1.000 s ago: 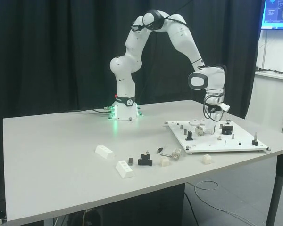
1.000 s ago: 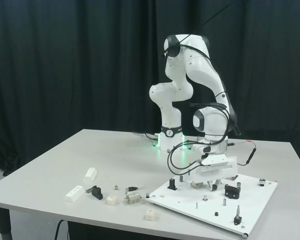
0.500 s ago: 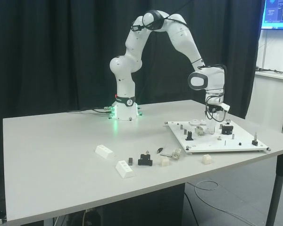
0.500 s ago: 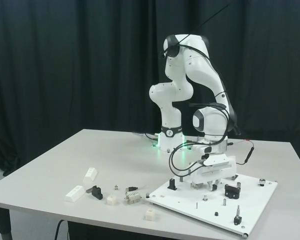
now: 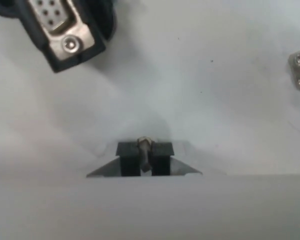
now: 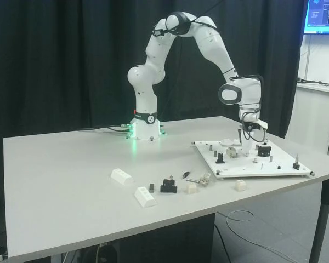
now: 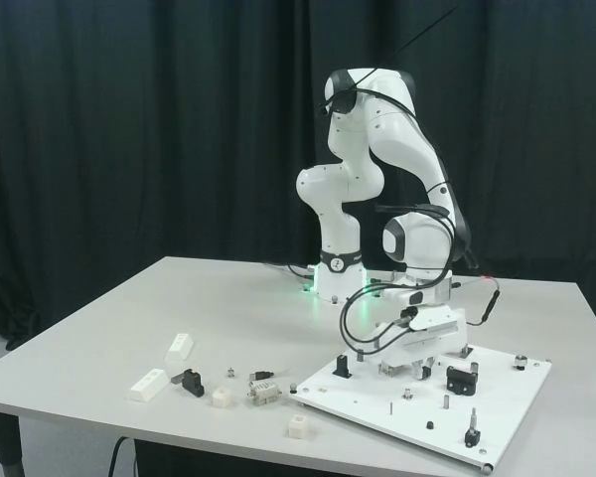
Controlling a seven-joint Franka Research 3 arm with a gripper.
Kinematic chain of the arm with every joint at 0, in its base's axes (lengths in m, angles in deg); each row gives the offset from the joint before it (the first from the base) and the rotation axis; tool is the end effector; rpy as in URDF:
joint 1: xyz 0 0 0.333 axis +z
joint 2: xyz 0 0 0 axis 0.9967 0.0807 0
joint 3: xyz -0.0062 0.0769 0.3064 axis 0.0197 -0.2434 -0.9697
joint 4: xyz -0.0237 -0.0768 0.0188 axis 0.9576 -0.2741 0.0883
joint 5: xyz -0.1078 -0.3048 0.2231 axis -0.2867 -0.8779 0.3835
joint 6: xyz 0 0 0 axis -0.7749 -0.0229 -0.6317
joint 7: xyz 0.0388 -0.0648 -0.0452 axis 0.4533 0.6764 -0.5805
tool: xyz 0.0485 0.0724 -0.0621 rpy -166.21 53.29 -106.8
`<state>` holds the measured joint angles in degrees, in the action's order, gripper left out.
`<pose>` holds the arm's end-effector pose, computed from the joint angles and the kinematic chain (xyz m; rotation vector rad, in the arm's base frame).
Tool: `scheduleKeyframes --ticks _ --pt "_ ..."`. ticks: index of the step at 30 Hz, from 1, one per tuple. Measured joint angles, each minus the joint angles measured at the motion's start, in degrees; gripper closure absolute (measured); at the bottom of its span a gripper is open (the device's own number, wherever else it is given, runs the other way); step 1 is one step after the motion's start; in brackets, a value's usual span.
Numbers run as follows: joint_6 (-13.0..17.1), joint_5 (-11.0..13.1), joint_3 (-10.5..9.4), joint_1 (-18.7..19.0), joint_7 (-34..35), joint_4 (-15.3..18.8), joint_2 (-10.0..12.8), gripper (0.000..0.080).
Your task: Remove square peg 1.
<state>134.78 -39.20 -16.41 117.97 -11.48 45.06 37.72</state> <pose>0.5000 0.2644 0.2026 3.1353 0.0087 0.1418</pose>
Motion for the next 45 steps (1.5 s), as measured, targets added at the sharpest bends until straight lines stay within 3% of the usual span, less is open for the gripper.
scheduleKeyframes --ticks 11,30,45 --pt "0.0 0.1 -0.01 0.0 -0.5 0.0 0.0 0.076" --pt "0.0 0.2 -0.11 -0.1 8.9 0.1 -0.1 0.076" --pt "0.0 0.0 -0.12 -0.1 5.4 0.1 -0.1 0.076"
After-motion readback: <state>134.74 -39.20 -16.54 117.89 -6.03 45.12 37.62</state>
